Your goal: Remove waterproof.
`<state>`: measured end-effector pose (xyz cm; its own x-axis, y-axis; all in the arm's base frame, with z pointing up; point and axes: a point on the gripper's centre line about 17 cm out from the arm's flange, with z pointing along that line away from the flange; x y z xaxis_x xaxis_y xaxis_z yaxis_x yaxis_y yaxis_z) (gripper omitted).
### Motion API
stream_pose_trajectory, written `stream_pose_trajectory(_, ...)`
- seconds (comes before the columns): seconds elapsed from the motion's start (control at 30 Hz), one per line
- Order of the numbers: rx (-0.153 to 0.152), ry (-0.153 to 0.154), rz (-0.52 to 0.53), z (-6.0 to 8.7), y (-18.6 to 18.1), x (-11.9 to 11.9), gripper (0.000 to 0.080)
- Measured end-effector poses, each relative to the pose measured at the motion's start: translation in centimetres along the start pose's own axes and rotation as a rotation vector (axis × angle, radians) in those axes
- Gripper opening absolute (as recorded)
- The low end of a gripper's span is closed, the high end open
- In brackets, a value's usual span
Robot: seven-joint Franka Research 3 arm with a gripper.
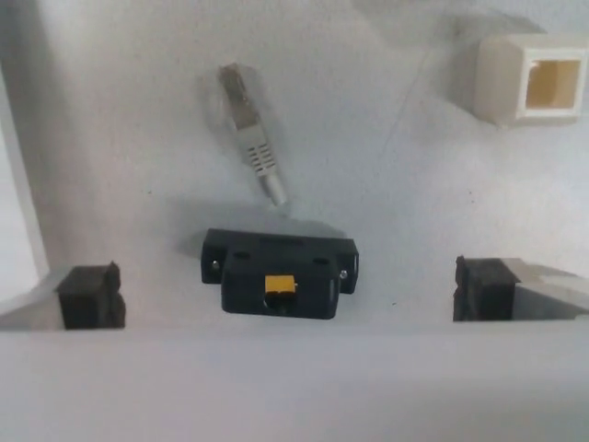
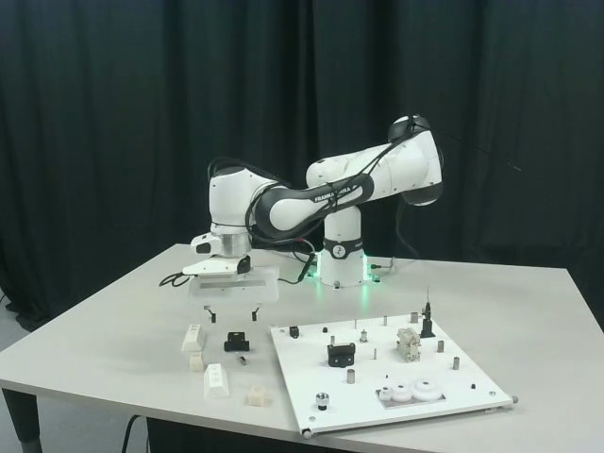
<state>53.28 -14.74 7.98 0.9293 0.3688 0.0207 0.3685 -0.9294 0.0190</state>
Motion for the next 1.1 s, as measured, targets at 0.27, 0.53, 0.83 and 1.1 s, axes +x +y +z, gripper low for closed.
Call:
stream_pose_trajectory(0.27,0.004,0.002,-0.010,-0.2,-0.5,0.4,0.0800)
stream_pose_trajectory(0.53,0.027,-0.010,-0.027,-0.7,-1.9,0.4,0.0800)
stream_pose_trajectory(0.83,0.057,-0.005,-0.058,-1.7,-4.6,1.1,0.0800)
stream_pose_trajectory(1.1,0.071,0.014,-0.098,-3.1,-7.9,2.4,0.0800)
